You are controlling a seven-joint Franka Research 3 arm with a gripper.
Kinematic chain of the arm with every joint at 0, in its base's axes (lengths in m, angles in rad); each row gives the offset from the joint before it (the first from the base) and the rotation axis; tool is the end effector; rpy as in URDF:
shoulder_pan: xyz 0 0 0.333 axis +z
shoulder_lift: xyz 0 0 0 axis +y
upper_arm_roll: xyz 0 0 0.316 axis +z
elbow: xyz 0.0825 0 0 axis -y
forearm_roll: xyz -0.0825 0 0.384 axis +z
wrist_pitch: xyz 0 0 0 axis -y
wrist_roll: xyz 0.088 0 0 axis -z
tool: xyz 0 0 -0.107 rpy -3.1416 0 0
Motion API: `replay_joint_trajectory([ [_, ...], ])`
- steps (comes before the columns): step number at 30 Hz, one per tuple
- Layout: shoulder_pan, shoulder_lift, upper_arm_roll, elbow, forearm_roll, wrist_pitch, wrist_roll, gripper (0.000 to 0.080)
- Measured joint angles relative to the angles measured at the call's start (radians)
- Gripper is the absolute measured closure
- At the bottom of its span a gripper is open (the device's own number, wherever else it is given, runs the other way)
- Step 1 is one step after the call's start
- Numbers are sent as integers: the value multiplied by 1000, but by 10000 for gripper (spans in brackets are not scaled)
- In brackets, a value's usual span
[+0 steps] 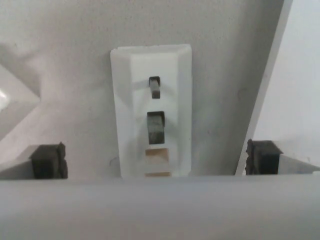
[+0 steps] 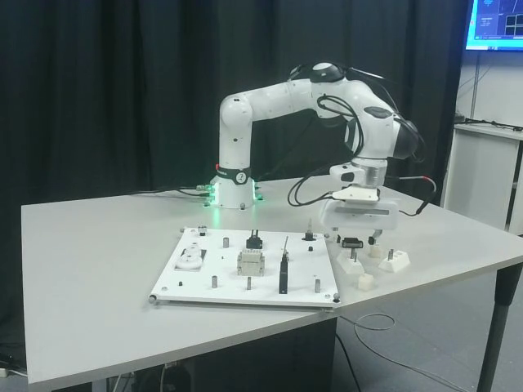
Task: Pick square peg 2.
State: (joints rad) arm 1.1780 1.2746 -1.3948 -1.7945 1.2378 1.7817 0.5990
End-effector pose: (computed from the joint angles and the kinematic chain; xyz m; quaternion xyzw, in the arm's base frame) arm 0.6249 0.0671 0.2358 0.8406 -0.5404 -0.0089 0.0373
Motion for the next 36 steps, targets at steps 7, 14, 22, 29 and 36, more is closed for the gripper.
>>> replay_joint_trajectory([
  [7,11,-2,-2,-11,0,8,3,3],
  [14,14,-2,-2,-13,0,12,6,3],
  [22,15,-2,-2,-13,0,13,6,3],
  [29,15,-2,-2,-13,0,15,7,3],
  [36,15,-2,-2,-14,0,18,8,3],
])
